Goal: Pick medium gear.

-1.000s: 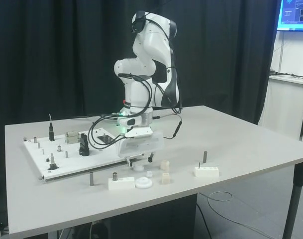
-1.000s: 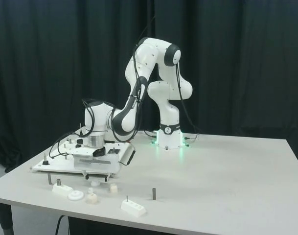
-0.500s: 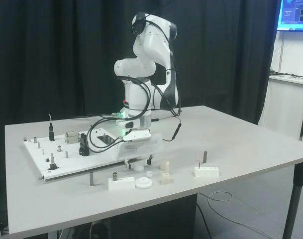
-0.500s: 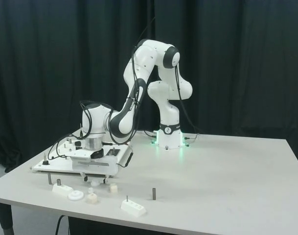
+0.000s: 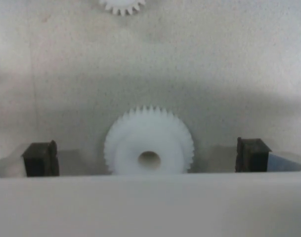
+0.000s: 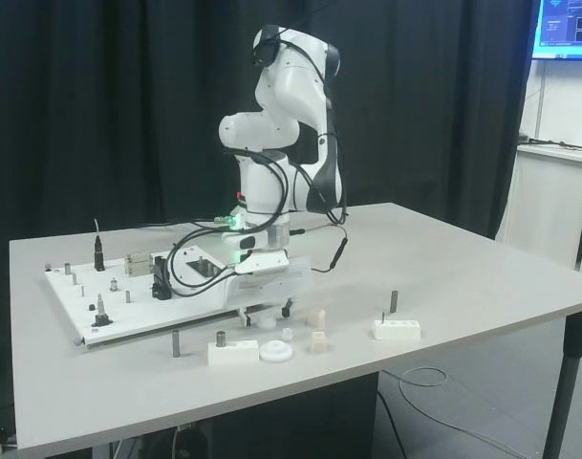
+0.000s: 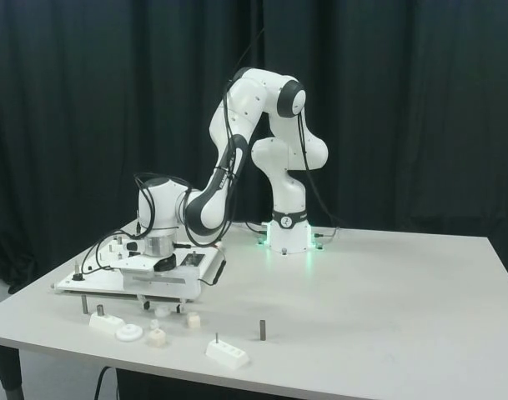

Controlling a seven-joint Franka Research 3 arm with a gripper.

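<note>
Black curtains hang behind our grey table (image 6: 463, 268), where the white arm (image 6: 281, 115) bends low over the near edge.

We see the gripper (image 5: 146, 158) lowered over the medium gear (image 5: 149, 142), which lies flat on the table between the two black fingertips (image 5: 40, 159); the fingers stand wide apart and neither touches the teeth. From the first room view the gear (image 6: 268, 321) sits just in front of the white board (image 6: 128, 306) of pegs, with the gripper (image 6: 265, 308) right above it. Nearer to us lie a larger gear (image 6: 275, 353), a white block (image 6: 231, 351) with a peg to its left, and a second white block (image 6: 397, 330) well off to the right. Another small gear (image 5: 121, 5) shows at the edge of the wrist view.
</note>
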